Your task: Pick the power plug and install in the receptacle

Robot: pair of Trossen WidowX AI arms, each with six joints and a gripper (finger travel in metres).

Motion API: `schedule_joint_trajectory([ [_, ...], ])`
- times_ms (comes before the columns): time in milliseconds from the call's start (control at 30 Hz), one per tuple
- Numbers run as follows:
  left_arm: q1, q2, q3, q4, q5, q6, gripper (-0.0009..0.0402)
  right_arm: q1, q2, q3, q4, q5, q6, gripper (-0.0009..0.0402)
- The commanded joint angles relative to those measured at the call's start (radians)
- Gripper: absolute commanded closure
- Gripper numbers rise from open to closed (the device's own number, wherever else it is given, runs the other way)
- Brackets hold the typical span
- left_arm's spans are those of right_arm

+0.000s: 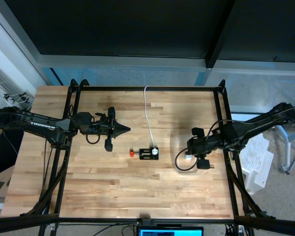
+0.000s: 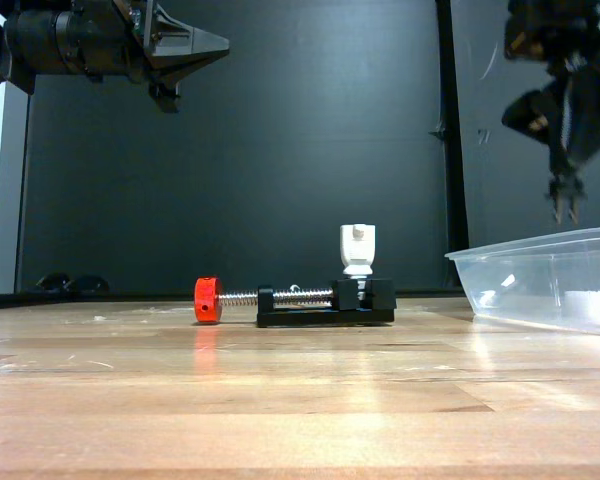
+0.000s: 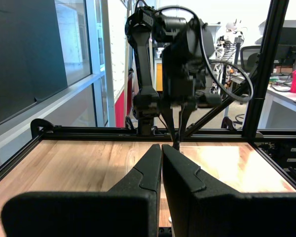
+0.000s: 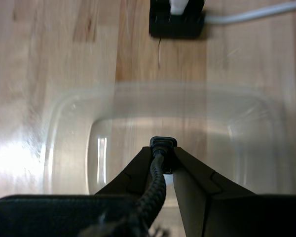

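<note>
Right pincer (image 2: 565, 208) with power plug (image 4: 163, 143) above tray (image 2: 525, 252) rim; left pincer (image 3: 161, 148) aloft leftward.

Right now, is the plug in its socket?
Out. The right gripper holds the power plug over the tray; the receptacle stands bare. The left gripper hangs shut at left.

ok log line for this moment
right gripper: shut on power plug, above clear tray | left gripper: shut, raised at left | receptacle: in vise, unplugged
</note>
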Motion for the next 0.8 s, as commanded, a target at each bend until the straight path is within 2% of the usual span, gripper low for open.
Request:
schedule_joint_trajectory([
  [33,0.0,0.0,0.0,0.0,0.0,0.0,0.0393,-0.003,0.001,0.042,-0.05,0.001,0.001,0.0393],
  [300,0.0,0.0,0.0,0.0,0.0,0.0,0.0393,-0.021,0.08,0.106,-0.052,0.001,0.0,0.0393],
  [633,0.0,0.0,0.0,0.0,0.0,0.0,0.0393,-0.108,0.291,0.239,0.046,-0.01,-0.074,0.0393],
  [800,0.0,0.0,0.0,0.0,0.0,0.0,0.0393,-0.13,0.385,0.328,0.054,-0.01,-0.106,0.0393],
])
